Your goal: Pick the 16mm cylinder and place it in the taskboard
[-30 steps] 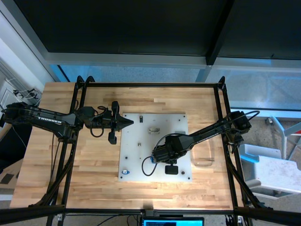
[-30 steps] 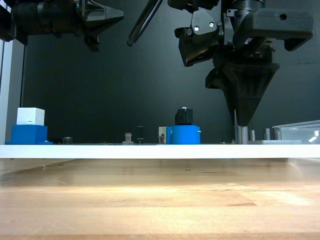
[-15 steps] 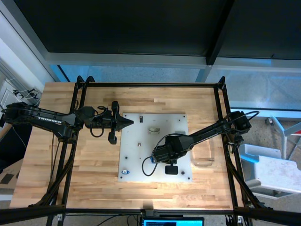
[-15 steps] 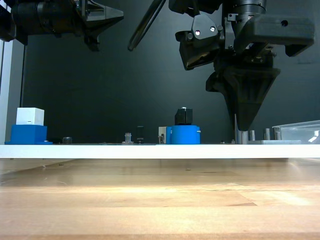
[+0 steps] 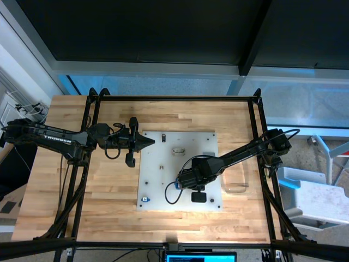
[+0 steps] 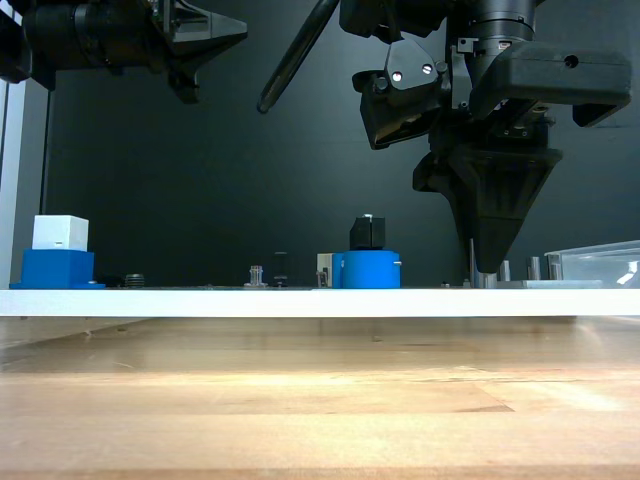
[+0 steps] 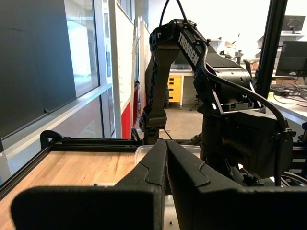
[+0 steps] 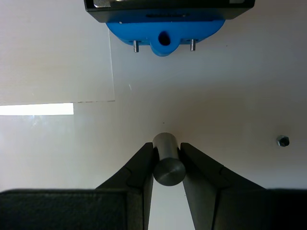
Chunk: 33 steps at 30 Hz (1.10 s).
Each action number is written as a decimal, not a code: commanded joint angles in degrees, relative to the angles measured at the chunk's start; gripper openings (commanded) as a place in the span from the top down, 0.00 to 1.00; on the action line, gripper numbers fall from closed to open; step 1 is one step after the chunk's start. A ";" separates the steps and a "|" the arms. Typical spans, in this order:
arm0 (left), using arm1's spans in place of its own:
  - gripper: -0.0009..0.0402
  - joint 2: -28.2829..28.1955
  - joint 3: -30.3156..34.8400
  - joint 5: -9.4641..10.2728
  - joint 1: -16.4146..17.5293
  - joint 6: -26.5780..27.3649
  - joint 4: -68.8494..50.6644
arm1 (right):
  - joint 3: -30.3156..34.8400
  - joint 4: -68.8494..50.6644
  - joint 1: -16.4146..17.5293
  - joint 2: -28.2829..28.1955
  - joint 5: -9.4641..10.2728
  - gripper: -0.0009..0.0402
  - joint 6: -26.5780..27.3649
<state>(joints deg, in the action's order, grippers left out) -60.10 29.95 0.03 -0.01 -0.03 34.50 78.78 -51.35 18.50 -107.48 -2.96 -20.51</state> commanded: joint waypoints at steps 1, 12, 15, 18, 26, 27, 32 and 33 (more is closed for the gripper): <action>0.98 0.00 0.00 -0.02 0.02 -0.02 0.00 | 0.00 0.04 0.00 0.00 0.00 0.93 -0.02; 0.98 0.00 0.00 -0.02 0.00 -0.02 0.02 | 0.11 0.02 0.02 0.00 0.00 0.84 0.00; 0.98 0.00 0.00 -0.02 0.02 -0.02 0.00 | 0.11 0.02 0.02 0.02 0.00 0.75 -0.02; 0.98 0.00 0.00 -0.02 0.02 -0.02 0.02 | 0.11 0.00 0.02 0.04 0.02 0.68 -0.02; 0.98 0.00 0.00 -0.02 0.00 0.00 0.02 | 0.11 -0.59 0.02 0.33 0.00 0.55 0.00; 0.98 0.00 0.00 -0.02 0.00 -0.02 0.02 | 0.11 -0.63 0.02 0.44 0.00 0.54 0.02; 0.98 0.00 0.00 -0.02 0.02 0.00 0.00 | 0.11 -1.33 0.02 1.49 -0.02 0.52 0.02; 0.98 0.00 0.00 -0.02 0.02 0.00 0.02 | 0.11 -1.60 0.02 1.84 -0.02 0.52 0.02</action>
